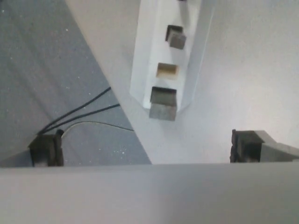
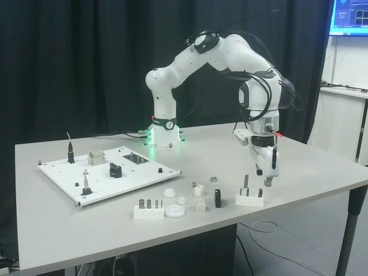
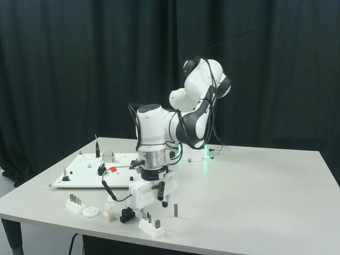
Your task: Pick square peg 4.
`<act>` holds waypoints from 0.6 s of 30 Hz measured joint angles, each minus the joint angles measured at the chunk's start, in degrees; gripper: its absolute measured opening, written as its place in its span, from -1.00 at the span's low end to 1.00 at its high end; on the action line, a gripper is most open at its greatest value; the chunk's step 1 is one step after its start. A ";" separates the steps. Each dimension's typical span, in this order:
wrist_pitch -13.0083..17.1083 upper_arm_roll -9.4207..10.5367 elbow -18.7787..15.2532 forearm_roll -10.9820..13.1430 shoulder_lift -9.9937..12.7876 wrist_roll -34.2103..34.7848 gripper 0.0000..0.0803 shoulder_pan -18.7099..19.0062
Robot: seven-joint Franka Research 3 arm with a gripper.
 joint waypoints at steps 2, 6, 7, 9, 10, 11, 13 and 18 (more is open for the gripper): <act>0.08 -0.31 -0.52 0.73 0.09 0.20 0.99 0.39; 0.65 -0.89 -1.73 2.06 0.29 0.23 0.99 1.26; 0.86 -1.02 -2.02 2.33 0.35 0.23 0.99 1.48; 1.34 -1.22 -2.74 2.83 0.42 0.23 0.99 1.94; 1.60 -1.33 -3.11 3.10 0.46 0.23 0.99 2.17; 1.93 -1.46 -3.48 3.35 0.51 0.23 0.99 2.43; 2.61 -1.68 -4.22 3.58 0.60 0.23 0.99 2.94; 4.46 -1.81 -5.79 4.05 0.70 0.17 0.99 3.87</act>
